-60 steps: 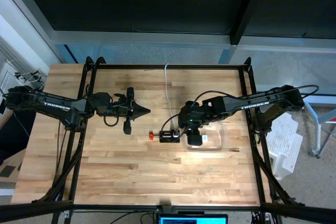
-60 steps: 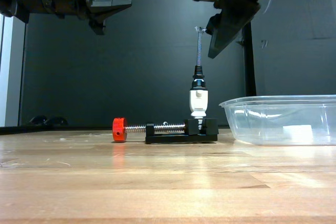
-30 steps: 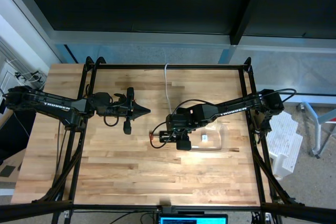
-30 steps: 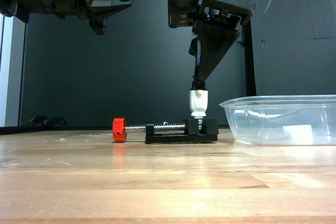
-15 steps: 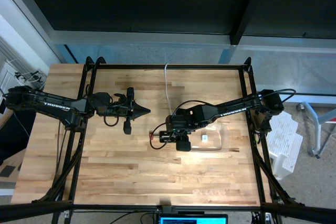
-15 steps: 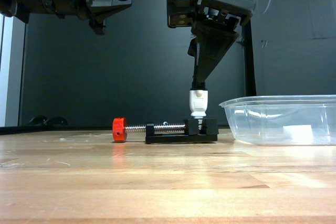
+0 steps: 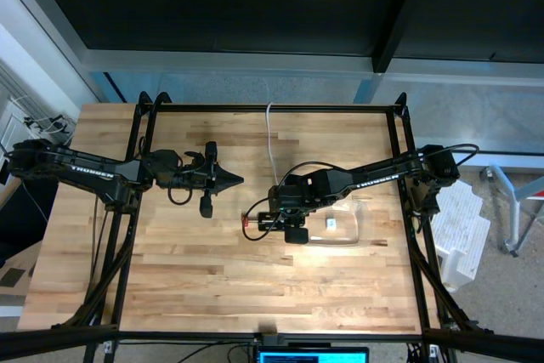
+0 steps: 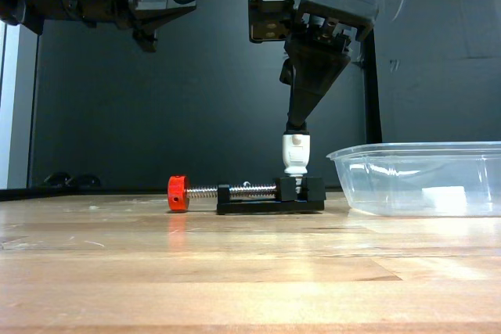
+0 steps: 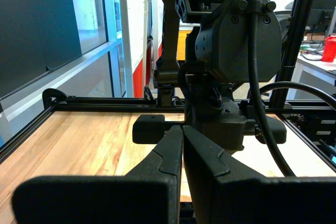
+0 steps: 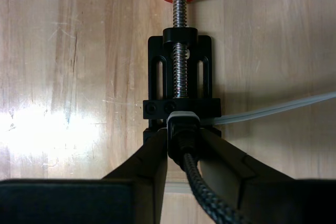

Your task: Remove the power plug from the receptacle and place in the container

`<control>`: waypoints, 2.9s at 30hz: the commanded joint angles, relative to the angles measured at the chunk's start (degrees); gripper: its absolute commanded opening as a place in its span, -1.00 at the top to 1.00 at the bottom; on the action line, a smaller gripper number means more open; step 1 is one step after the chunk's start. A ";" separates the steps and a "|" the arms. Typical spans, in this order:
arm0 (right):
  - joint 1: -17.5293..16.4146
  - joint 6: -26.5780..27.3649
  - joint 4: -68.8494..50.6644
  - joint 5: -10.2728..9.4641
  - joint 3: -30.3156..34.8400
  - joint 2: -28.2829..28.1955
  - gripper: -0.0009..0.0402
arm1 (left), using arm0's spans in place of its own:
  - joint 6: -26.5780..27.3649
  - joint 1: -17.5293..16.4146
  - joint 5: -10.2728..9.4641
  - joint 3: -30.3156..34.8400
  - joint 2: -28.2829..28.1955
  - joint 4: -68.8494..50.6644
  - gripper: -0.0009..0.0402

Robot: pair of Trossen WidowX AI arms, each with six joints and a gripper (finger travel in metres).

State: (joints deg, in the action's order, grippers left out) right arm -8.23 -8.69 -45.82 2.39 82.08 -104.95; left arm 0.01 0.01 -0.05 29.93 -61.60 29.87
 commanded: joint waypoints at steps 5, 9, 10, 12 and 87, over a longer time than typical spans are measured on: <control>-0.02 0.00 0.02 0.98 0.00 0.04 0.90 | 0.00 0.00 0.02 0.02 0.00 0.00 0.96; -0.04 0.00 0.02 0.98 0.00 0.04 0.94 | 0.00 0.00 0.02 0.02 0.00 0.00 0.96; -0.02 0.00 0.00 0.98 0.00 0.04 0.94 | 0.00 -0.02 0.02 0.02 0.00 0.00 0.96; -0.02 0.04 0.00 0.98 0.02 0.04 0.95 | 0.00 0.00 0.02 0.02 0.00 0.00 0.96; -6.27 -8.44 9.75 2.82 -26.93 20.20 0.96 | 0.00 0.00 0.02 0.02 0.00 0.00 0.96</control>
State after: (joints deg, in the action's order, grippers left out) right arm -14.28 -16.62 -36.73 5.13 56.34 -84.84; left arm 0.03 0.01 -0.05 29.93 -61.58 29.85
